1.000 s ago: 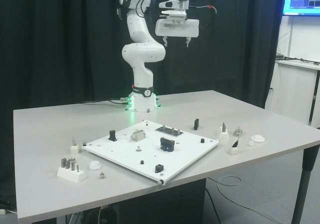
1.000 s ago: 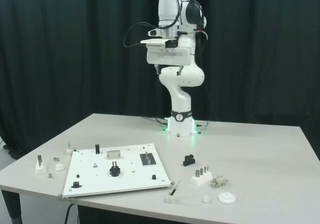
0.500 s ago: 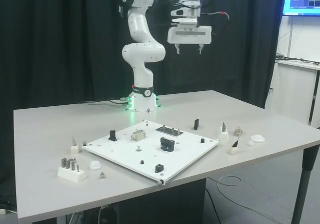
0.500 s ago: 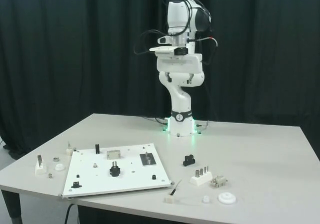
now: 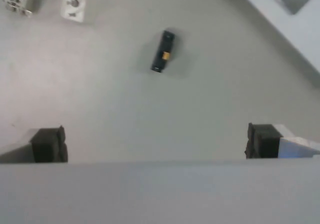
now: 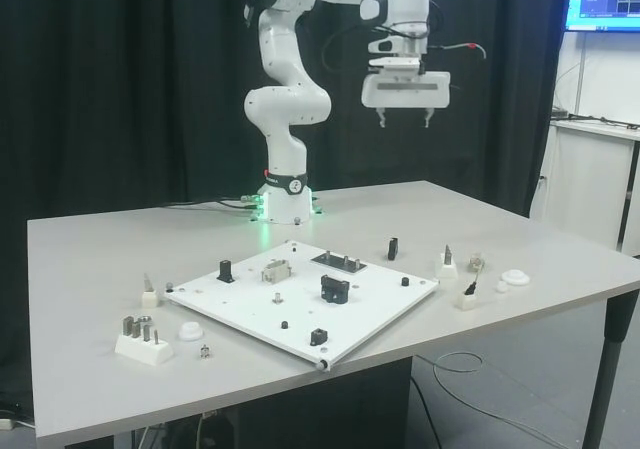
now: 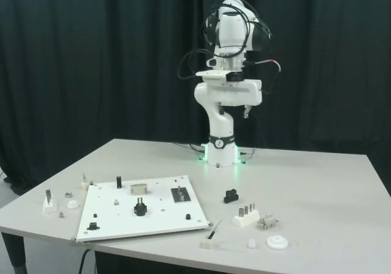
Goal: Pick waterproof.
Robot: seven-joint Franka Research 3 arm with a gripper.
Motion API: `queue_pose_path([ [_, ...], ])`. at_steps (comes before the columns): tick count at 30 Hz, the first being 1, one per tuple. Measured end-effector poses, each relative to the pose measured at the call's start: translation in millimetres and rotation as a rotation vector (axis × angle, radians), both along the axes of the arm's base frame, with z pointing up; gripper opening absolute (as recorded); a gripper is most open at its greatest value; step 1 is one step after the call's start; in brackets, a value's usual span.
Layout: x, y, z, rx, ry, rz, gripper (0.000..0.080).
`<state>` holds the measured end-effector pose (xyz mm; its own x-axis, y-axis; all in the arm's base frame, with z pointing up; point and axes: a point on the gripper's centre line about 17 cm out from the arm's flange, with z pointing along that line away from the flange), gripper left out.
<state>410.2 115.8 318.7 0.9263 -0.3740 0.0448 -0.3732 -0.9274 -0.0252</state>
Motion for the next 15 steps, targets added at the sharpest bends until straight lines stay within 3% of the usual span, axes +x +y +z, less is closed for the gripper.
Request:
queue_pose_path([
  [15,47.6,52.8,-42.2,0.051,-0.042,-0.105,0.0800],
])
